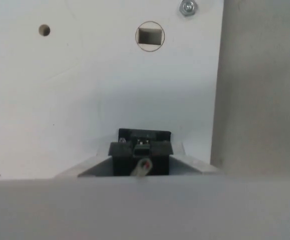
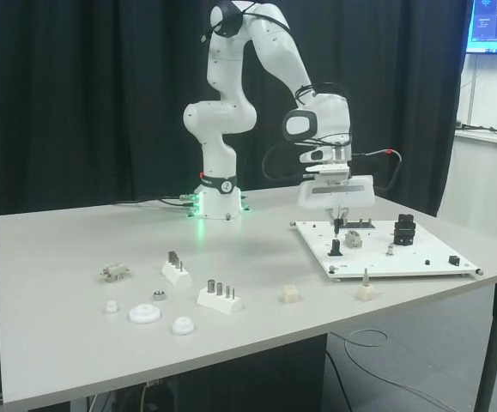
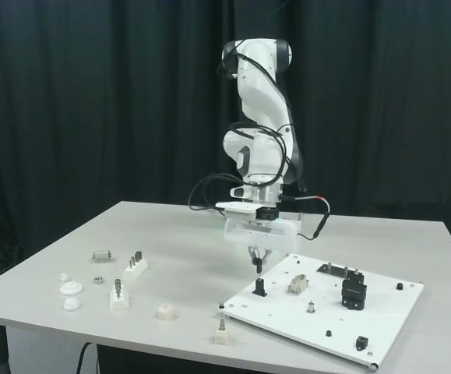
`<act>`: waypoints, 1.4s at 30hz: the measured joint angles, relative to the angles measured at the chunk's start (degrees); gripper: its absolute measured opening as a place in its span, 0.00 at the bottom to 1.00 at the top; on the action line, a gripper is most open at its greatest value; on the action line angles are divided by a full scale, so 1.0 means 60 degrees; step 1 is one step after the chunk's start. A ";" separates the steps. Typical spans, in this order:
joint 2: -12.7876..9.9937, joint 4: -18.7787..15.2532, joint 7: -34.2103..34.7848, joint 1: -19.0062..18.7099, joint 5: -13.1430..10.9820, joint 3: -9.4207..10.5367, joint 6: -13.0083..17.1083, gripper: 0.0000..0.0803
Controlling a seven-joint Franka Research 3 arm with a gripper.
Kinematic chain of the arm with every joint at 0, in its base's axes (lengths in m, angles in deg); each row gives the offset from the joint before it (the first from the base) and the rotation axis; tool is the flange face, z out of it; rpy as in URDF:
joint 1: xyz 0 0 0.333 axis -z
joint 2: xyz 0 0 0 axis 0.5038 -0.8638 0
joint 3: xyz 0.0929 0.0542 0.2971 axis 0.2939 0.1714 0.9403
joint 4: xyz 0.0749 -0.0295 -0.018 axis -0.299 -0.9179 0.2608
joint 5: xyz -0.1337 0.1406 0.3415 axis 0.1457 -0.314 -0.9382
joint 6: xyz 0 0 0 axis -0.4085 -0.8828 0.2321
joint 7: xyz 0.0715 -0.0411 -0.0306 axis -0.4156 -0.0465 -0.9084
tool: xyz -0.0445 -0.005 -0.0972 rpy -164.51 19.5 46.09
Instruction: Insert USB.
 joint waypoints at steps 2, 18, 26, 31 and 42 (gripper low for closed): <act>-0.0023 0.0000 0.0000 0.0015 0.0000 0.0000 0.0037 0.09; -0.0156 0.0000 0.0000 0.0115 0.0069 -0.0003 0.0251 0.08; -0.0228 0.0000 0.0000 0.0140 0.0108 -0.0003 0.0375 0.08; -0.0242 0.0001 -0.0001 0.0140 0.0122 -0.0003 0.0398 0.08; -0.0240 -0.0003 -0.0001 0.0137 0.0283 0.0003 0.0393 0.08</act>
